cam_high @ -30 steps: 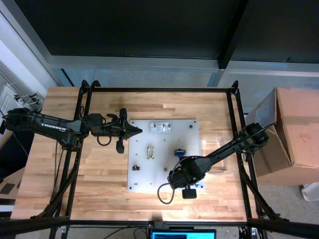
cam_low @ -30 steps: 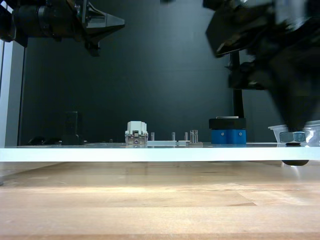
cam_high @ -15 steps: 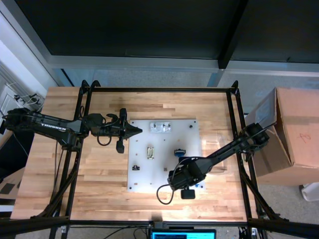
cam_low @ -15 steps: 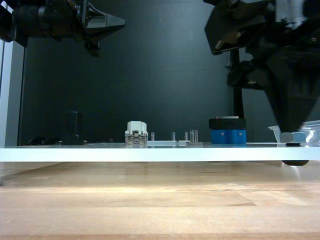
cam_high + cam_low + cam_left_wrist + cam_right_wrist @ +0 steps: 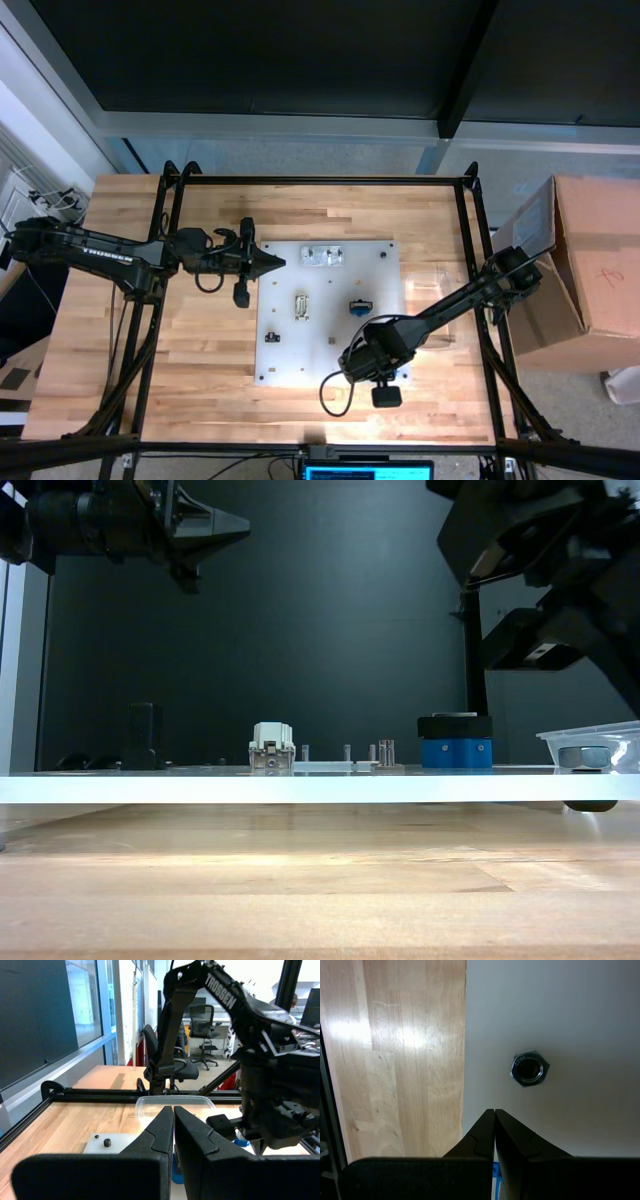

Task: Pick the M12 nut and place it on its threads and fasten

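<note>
We find the left gripper hanging high over the board's 10 o'clock edge, with its fingers pressed together on nothing. Going right along the board we pass a white connector, a few thin pins and a blue block with a black cap.

The nut stands at the board's 5 o'clock corner. It is silver and six-sided, and it sits low on its stud, which shows as a dark core in the bore. It is free of both grippers. From table height it overlaps the clear tray behind it.

The right gripper hangs above the board a little aside of the nut, with its fingers closed tip to tip and empty. We read TROSSEN in white on the right arm. At 3 o'clock, off the table, stands a cardboard box with a red scrawl we cannot read.
</note>
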Available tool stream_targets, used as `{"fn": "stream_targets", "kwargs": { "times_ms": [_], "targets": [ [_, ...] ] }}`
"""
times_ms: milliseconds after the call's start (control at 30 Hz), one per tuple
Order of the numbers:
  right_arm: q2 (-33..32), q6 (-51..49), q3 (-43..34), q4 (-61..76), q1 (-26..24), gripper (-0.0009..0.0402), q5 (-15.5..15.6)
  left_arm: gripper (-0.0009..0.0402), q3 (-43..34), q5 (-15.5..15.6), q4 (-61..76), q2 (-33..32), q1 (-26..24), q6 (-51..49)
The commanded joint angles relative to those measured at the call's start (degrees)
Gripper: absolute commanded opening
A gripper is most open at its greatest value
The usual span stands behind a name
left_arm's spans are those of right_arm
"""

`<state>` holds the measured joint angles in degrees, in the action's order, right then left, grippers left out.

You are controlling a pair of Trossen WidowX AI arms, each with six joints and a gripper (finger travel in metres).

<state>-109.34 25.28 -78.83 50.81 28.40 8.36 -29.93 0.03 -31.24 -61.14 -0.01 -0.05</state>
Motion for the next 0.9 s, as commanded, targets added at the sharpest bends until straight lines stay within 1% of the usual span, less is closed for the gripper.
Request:
{"fn": "stream_targets", "kwargs": {
  "times_ms": [33, 167, 267, 433, 533, 567, 600, 633, 700, 733, 767, 900],
  "targets": [
    [0.1, 1.4, -0.3, 0.1, 0.0, 0.0, -4.7, 0.0, 0.0, 0.0, 0.1, 0.0, 0.0, 0.0],
    [0.1, 3.1, -1.0, 0.1, -0.3, 0.0, -10.8, 0.0, 0.0, 0.0, 0.1, 0.0, 0.0, 0.0],
    [0.1, 3.2, -1.2, 0.1, -0.7, 0.0, -13.6, 0.0, 0.0, 0.0, 0.0, 0.0, 0.0, 0.0],
    [-0.8, 2.8, -1.1, 0.0, -0.8, 0.0, -13.7, 0.0, 0.0, 0.0, 0.1, -0.1, 0.0, 0.0],
    [-1.5, 2.8, -1.1, -0.3, -0.7, 0.0, -13.0, 0.0, 0.0, 0.0, 0.0, 0.0, 0.0, 0.0],
    [-1.7, 2.8, -1.1, -0.5, -0.6, 0.0, -12.7, 0.0, 0.0, 0.0, 0.0, 0.0, 0.0, 0.0],
    [-1.7, 2.7, -1.1, -0.7, -0.6, 0.0, -10.9, 0.0, 0.0, 0.0, 0.1, 0.0, 0.0, 0.0],
    [-1.7, 2.3, -1.1, -0.7, -0.6, 0.0, -7.8, 0.0, 0.0, 0.0, 0.1, 0.0, 0.0, 0.0],
    [-1.5, 0.4, -1.1, -0.6, -0.6, 0.0, 0.4, 0.0, 0.0, 0.0, 0.1, 0.0, 0.0, 0.0],
    [-1.4, -0.3, -1.1, -0.4, -0.6, 0.0, 3.2, 0.0, 0.0, 0.0, 0.1, 0.0, 0.0, 0.0],
    [-1.3, -0.2, -1.1, -0.2, -0.6, 0.0, 4.4, 0.0, 0.0, 0.0, 0.1, 0.0, 0.0, 0.0],
    [-1.0, -0.2, -1.1, 0.6, -0.6, 0.0, 3.3, 0.0, 0.0, 0.0, 0.1, -0.1, 0.0, 0.0]
  ]
}}
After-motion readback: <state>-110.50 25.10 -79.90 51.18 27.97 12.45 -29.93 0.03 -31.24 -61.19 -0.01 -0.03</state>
